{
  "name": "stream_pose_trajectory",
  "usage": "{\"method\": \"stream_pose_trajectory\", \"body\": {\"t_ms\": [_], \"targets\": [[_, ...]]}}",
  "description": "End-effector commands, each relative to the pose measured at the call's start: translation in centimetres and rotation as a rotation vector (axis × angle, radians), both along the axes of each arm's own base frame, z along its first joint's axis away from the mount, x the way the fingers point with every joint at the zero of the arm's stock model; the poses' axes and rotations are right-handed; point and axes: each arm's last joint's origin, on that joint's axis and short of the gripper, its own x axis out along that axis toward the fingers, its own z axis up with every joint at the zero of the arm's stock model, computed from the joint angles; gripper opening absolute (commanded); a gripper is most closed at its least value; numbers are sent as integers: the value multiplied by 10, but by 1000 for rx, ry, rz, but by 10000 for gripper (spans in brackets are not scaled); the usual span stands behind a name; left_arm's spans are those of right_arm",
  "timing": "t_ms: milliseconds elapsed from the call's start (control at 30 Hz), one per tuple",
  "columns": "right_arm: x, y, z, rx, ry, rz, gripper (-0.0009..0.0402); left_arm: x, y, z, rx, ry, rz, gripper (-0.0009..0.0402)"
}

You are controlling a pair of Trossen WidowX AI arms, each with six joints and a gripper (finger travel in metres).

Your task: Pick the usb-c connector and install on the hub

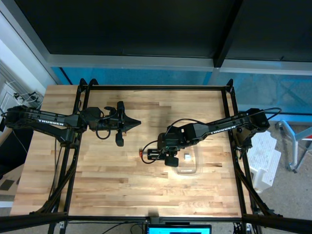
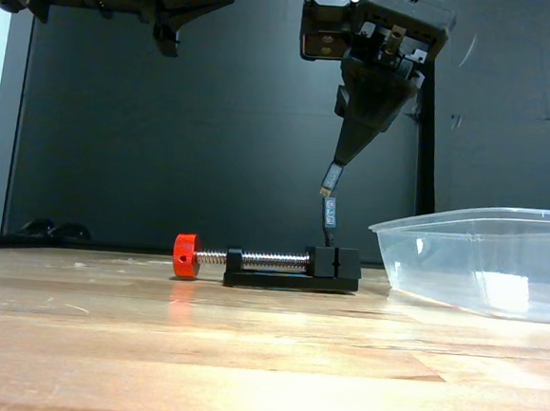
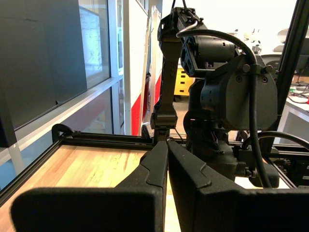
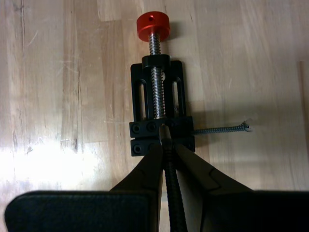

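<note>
The left gripper point(image 1: 138, 123) hangs above the left half of the wooden table point(image 1: 122, 180), well apart from the work. Its fingers are pressed together at the tips with nothing between them. Near the table's middle lies the hub point(image 2: 289, 264) flat on the wood, its orange-red knob point(image 2: 185, 255) at the left end and a bright threaded screw running from it into the black block at the right end. A thin dark stem rises from that block and carries a small dark upright piece point(image 2: 330, 213). Directly over it the right gripper point(image 2: 339, 161) points down, tilted slightly left, fingers closed to a narrow slit on the usb-c connector point(image 2: 328, 179) — a tiny dark plug poking out below the fingertips, its light metal end downward. The plug's end sits just above the upright piece; whether the two touch cannot be told. In the right wrist view the fingertips line up with the block end of the hub. To the right, just beside the hub, stands a clear plastic tray point(image 2: 481, 250) with a small white block point(image 1: 187, 157) inside.
</note>
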Motion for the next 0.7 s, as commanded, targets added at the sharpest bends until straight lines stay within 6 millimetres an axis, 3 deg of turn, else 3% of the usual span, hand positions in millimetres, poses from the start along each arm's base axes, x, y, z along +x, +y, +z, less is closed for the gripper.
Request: {"method": "stream_pose_trajectory", "body": {"t_ms": [33, 533, 700], "targets": [[2, 0, 9, 1, -18, 2, 0, 0, 0, 0, 0, 0, 0, 0], [-1, 0, 40, -26, 71, 31, 0, 0, 0, 0, 0, -1, 0, 0], [8, 1, 44, -32, 114, 29, 0, 0, 0, 0, 0, -1, 0, 0]]}}
